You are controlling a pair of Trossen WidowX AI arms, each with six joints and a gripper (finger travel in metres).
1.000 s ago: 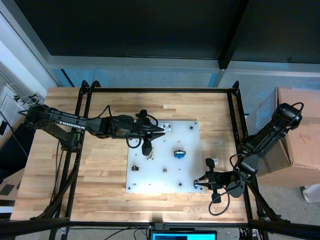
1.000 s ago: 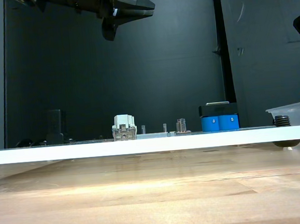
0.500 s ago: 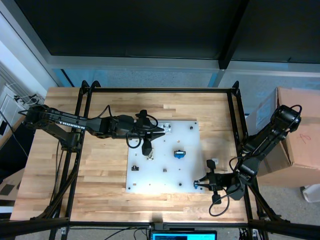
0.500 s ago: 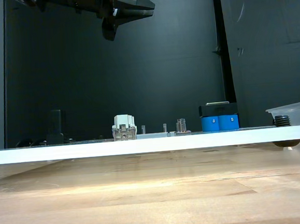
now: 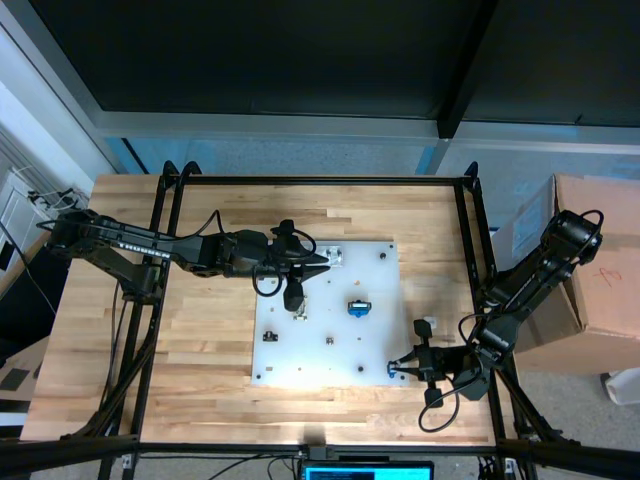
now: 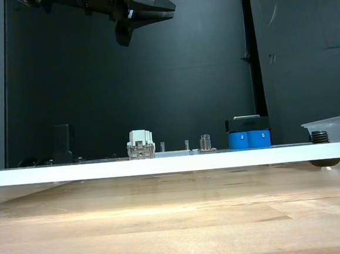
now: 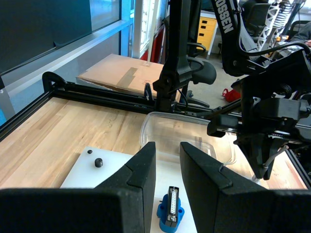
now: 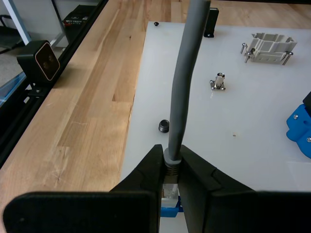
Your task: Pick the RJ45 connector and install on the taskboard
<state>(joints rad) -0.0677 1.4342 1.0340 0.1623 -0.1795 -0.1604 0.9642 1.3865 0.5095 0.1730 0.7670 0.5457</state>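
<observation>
One taskboard [image 5: 300, 355] on the worktop [image 5: 200, 340]; two tools at it, left tool [image 5: 322, 262] and right tool [image 5: 397, 368]; one RJ45 connector [image 8: 170, 190]; one cardboard box [image 5: 600, 280] beside.

A blue plug [image 5: 359, 308] stood near the middle of the white board [image 5: 380, 290], with a grey housing [image 6: 140, 147] to its left and a small metal fitting [image 8: 218, 82] nearer the near edge. A clear tub [image 7: 184, 136] sat on the table [image 5: 200, 330] off the board's right edge. A cardboard box [image 5: 590, 280] stood beyond the table's right edge.
</observation>
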